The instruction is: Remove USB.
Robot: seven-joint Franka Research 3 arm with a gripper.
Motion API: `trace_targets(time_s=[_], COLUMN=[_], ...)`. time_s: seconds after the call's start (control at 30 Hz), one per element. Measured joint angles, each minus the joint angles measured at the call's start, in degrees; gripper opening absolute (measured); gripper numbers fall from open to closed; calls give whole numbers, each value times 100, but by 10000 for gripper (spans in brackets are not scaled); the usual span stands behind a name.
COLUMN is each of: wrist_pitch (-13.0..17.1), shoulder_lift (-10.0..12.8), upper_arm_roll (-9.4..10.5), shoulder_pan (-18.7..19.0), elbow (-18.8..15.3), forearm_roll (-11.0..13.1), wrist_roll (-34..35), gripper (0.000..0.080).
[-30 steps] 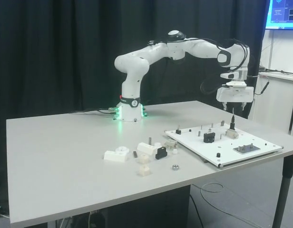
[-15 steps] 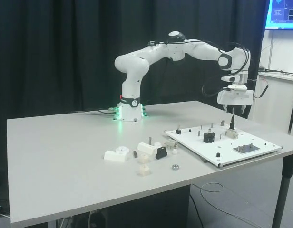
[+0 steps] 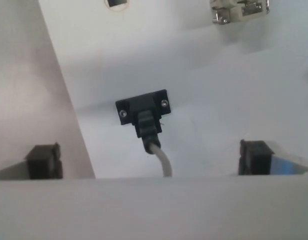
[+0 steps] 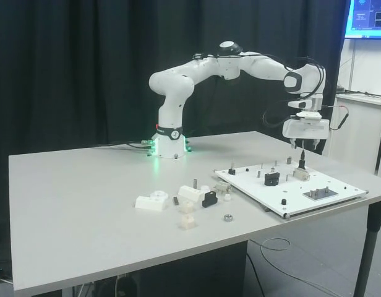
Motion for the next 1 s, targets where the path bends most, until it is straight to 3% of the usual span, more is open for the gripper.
trace_targets(time_s=[0.23,0.27,0.43,0.47,0.67,0.7,0.77,0.8,0.93,1.0], wrist_pitch=[51,58,80,81,82,82,83,84,88,89], shoulder_lift=[0,0,0,0,0,0,0,0,-1,-1], upper_arm_roll=[1,1,1,1,1,1,0,0,0,0], shoulder_pan=[-17,-21,-34,-36,-47,-48,-51,-52,-52,-52], elbow=[-3,-3,-5,-7,-18,-20,-22,-22,-22,-22], forearm_roll=[-21,-22,-32,-37,-53,-55,-55,-54,-54,-54], wrist_roll=[35,48,66,66,67,67,67,67,67,67], gripper=[800,538,538,372,372,224,224,75,75,29])
